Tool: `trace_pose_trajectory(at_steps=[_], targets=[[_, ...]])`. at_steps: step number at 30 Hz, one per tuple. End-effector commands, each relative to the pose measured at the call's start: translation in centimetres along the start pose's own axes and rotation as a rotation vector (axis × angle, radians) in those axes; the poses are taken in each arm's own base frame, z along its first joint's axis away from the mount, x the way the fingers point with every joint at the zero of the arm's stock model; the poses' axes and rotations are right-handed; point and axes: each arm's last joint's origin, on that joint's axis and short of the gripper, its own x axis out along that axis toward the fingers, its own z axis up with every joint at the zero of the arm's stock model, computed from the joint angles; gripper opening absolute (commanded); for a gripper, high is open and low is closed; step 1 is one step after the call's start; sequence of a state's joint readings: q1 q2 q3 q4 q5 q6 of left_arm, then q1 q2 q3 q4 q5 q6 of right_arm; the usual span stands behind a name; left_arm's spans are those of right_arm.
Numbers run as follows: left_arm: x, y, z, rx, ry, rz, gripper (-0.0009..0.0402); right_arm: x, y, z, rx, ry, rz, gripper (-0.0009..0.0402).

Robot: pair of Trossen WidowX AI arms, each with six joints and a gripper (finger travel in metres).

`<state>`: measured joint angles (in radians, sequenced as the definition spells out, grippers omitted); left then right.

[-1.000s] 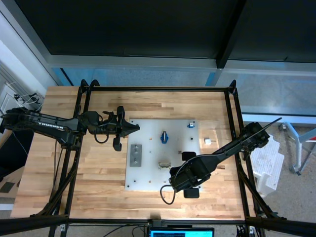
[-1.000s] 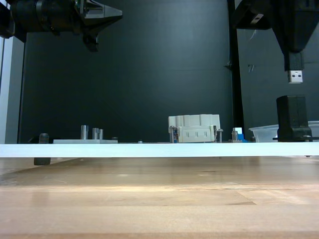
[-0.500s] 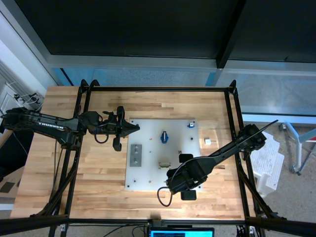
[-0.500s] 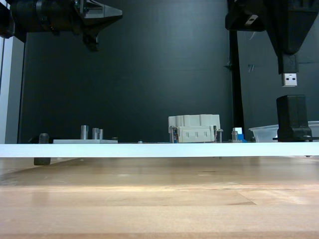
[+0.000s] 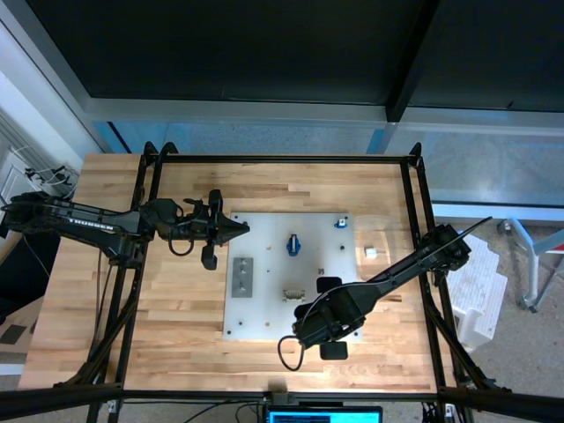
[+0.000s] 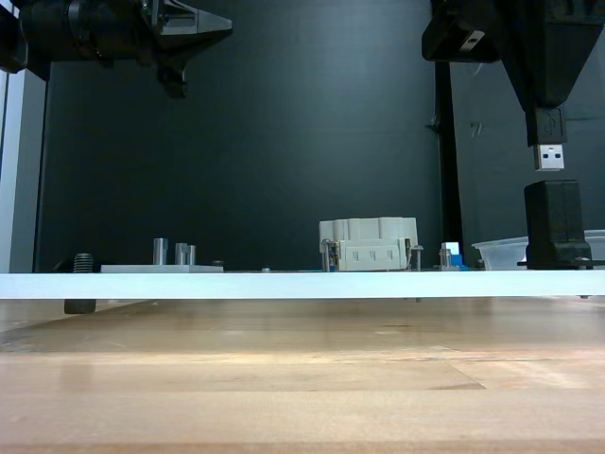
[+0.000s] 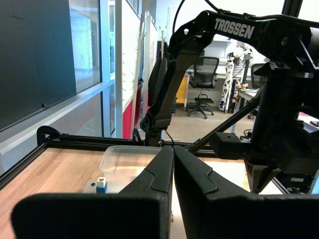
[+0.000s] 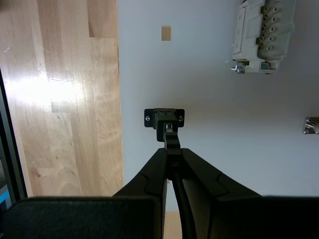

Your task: Pick the USB connector and install on taskboard

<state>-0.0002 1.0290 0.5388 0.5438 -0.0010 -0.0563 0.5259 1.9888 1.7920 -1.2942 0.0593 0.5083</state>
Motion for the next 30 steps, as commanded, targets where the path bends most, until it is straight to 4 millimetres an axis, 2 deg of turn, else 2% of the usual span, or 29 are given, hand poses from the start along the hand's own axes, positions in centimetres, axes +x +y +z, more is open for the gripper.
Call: trace_pose_trajectory(at_steps=[1, 30], targets=[[0.0, 0.01, 0.0, 0.0, 0.0, 0.0, 0.0, 0.11, -0.05, -0.09, 0.001, 0.007, -0.004, 0.0], [0.0, 0.0, 0.0, 0.0, 0.0, 0.0, 0.0, 0.76, 0.07, -0.14, -0.003, 0.002, -0.002, 0.0]])
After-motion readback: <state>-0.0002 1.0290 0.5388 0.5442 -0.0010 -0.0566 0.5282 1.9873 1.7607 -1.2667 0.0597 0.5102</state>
